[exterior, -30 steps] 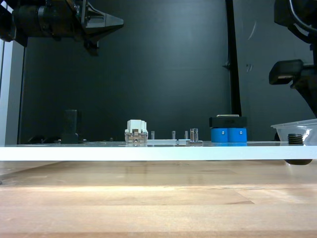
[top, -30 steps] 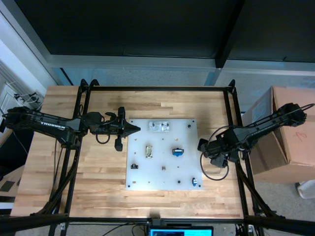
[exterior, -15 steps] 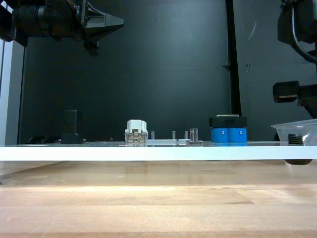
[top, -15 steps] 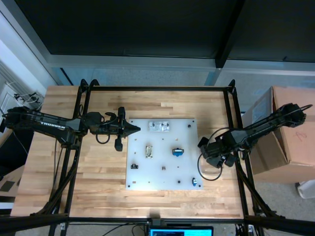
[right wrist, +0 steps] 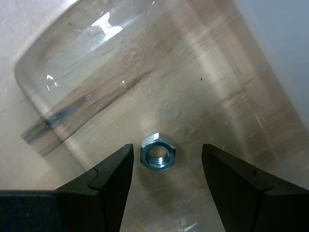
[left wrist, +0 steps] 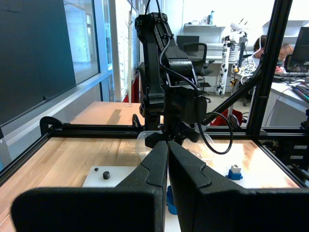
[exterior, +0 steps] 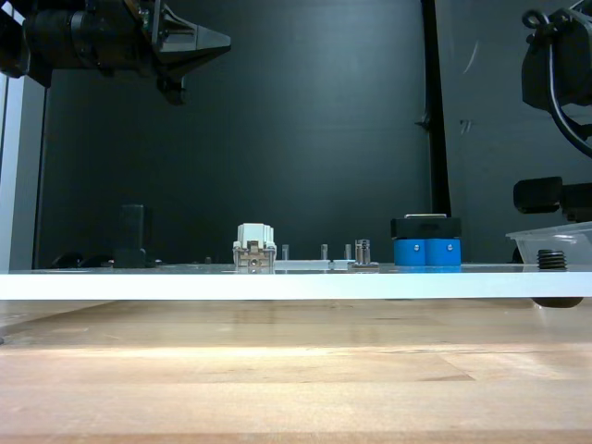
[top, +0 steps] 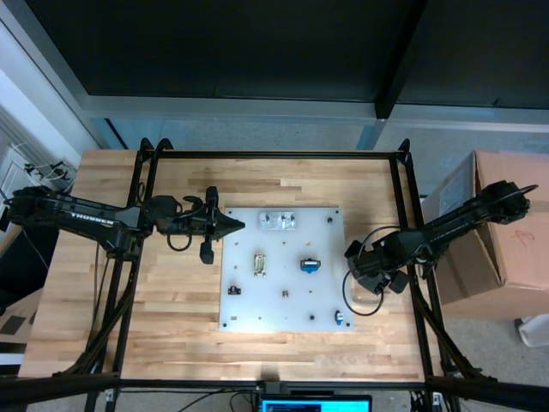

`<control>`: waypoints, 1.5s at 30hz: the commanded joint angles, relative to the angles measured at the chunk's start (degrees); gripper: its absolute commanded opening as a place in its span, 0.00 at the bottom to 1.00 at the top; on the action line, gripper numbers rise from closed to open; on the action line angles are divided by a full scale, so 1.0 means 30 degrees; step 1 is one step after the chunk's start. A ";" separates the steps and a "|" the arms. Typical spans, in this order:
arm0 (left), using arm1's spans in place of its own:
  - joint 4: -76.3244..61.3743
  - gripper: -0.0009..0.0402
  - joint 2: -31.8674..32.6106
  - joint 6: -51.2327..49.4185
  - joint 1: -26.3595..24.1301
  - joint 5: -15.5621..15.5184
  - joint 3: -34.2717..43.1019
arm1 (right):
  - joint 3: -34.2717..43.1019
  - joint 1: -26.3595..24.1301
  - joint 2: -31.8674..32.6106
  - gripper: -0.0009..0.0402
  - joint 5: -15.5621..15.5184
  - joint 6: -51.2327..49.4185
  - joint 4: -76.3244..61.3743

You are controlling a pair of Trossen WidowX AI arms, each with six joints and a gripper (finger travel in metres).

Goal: Pick the M12 nut and place it on its threads and fasten

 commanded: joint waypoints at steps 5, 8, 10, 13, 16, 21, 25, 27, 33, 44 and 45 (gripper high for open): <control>0.0007 0.02 0.0000 0.0000 0.0000 0.0007 0.0000 | -0.0095 0.0036 0.0007 0.50 -0.0160 0.0015 0.0233; 0.0007 0.02 0.0000 0.0000 0.0000 0.0007 0.0000 | -0.0102 0.0051 0.0007 0.47 -0.0160 0.0007 0.0248; 0.0007 0.02 0.0000 0.0000 0.0000 0.0007 0.0000 | -0.0102 0.0051 0.0007 0.43 -0.0175 0.0007 0.0233; 0.0007 0.02 0.0000 0.0000 0.0000 0.0007 0.0000 | -0.0087 0.0058 0.0007 0.35 -0.0175 -0.0029 0.0204; 0.0007 0.02 0.0000 0.0000 0.0000 0.0007 0.0000 | -0.0015 0.0066 0.0007 0.26 -0.0175 -0.0058 0.0189; 0.0007 0.02 0.0000 0.0000 0.0007 0.0007 0.0000 | 0.0022 0.0087 0.0007 0.13 -0.0175 -0.0066 0.0182; 0.0007 0.02 0.0000 0.0000 0.0000 0.0007 0.0000 | 0.0022 0.0102 -0.0015 0.07 -0.0168 -0.0066 0.0189; 0.0007 0.02 0.0000 0.0000 0.0007 0.0007 0.0000 | 0.0102 0.0095 -0.0029 0.05 -0.0168 -0.0066 0.0146; 0.0007 0.02 0.0000 0.0000 0.0000 0.0007 0.0000 | 0.1100 0.0095 -0.0270 0.02 -0.0138 -0.0328 -0.1093; 0.0007 0.02 0.0000 0.0000 0.0007 0.0007 0.0000 | 0.4692 0.0226 0.0087 0.02 0.0015 -0.5748 -0.4197; 0.0007 0.02 0.0000 0.0000 0.0000 0.0007 0.0000 | 0.5100 0.0262 0.0277 0.02 0.0015 -0.6411 -0.4437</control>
